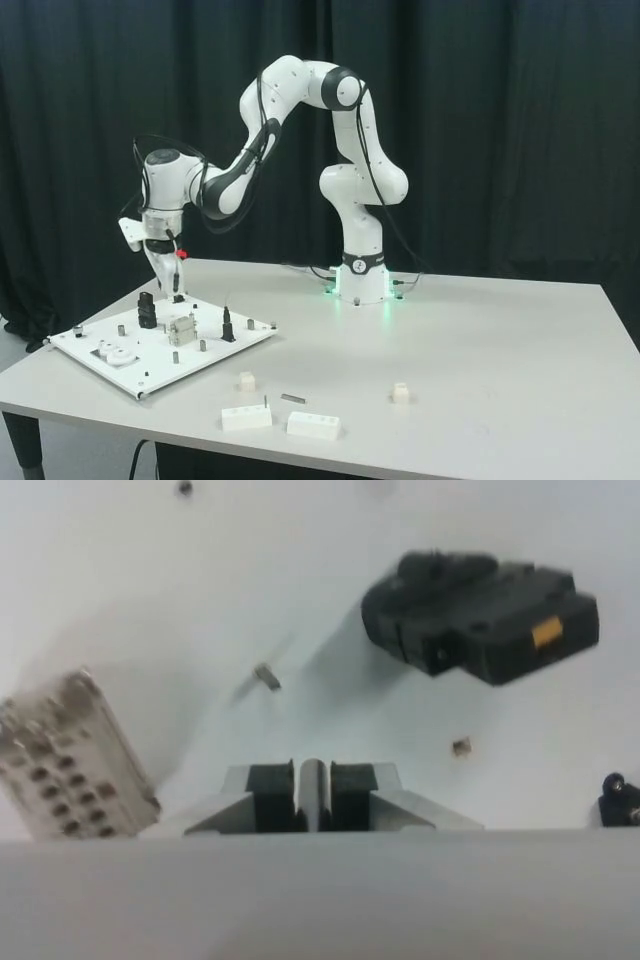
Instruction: Insert round peg 2.
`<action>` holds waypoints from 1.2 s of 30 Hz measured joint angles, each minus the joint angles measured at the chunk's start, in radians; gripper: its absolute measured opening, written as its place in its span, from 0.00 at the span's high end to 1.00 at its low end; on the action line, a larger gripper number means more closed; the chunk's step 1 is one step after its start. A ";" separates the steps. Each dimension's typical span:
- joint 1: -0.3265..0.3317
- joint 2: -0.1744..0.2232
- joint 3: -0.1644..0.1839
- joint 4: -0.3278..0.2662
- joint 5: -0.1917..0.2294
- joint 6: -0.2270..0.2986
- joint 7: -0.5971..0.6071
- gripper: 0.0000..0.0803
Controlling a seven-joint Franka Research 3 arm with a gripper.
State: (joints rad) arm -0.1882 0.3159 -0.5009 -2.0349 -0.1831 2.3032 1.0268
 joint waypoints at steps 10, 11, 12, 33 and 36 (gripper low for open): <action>0.000 -0.068 -0.032 -0.130 0.021 0.073 -0.050 0.91; 0.000 -0.077 -0.035 -0.143 0.021 0.078 -0.052 0.91; 0.000 -0.085 -0.037 -0.156 0.021 0.084 -0.053 0.91; 0.000 -0.209 -0.117 -0.360 0.044 0.188 -0.130 0.91; 0.000 -0.209 -0.129 -0.385 0.075 0.217 -0.168 0.91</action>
State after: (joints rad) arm -0.1882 0.1069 -0.6297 -2.4197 -0.1082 2.5198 0.8587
